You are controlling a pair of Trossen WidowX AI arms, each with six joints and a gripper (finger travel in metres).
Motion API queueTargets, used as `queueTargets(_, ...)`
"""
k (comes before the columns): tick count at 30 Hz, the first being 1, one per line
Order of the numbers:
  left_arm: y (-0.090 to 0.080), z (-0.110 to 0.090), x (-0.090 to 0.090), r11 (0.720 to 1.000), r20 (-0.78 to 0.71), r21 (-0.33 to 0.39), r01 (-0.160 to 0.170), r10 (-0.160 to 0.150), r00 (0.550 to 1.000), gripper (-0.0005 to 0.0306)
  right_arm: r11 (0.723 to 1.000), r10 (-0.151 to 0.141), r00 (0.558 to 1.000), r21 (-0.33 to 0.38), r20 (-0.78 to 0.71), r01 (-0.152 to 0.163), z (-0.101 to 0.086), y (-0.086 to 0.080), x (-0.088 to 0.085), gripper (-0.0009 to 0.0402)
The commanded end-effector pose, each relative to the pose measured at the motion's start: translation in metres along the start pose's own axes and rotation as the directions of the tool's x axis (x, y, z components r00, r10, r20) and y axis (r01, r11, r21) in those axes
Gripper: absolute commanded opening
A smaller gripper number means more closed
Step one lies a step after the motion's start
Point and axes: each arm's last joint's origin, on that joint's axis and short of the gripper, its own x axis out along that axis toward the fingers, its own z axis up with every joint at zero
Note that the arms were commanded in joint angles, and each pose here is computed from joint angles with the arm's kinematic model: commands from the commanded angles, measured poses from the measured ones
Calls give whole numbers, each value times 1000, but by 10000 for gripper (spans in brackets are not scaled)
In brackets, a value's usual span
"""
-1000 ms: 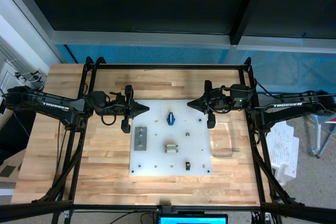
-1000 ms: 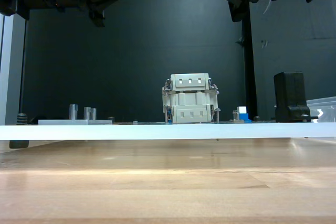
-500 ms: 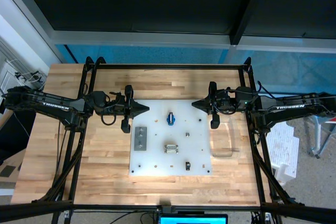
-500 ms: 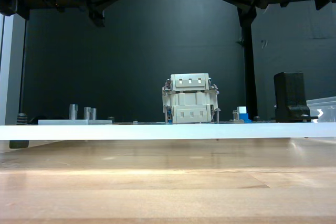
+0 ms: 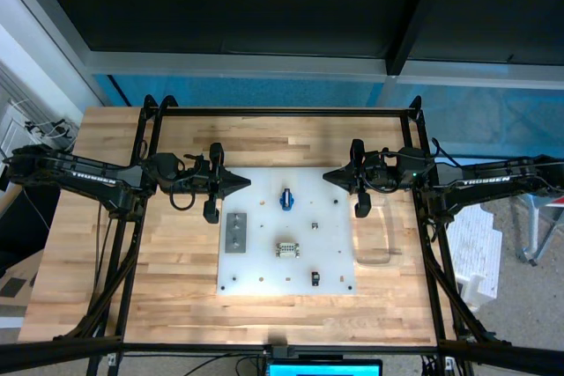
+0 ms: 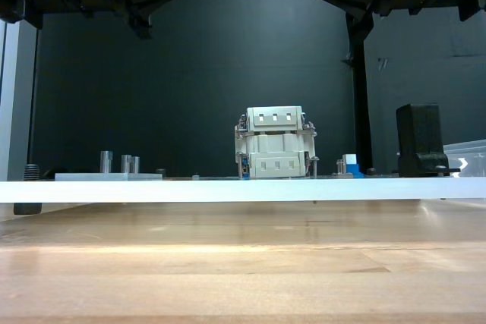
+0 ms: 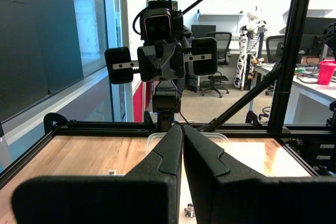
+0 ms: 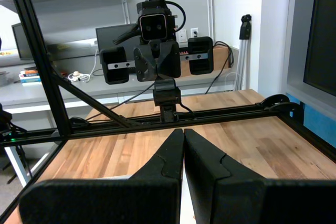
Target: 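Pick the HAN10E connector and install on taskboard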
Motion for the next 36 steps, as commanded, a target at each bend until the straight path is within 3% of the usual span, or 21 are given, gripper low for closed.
queueTargets(1,0,0,0,1000,0,0,0,0,1000,1,1000,7,1000,-1,-4,-7,0,0,0,0)
queueTargets(36,0,0,0,1000,0,0,0,0,1000,1,1000,8,1000,-2,9,-8,7,1,1,0)
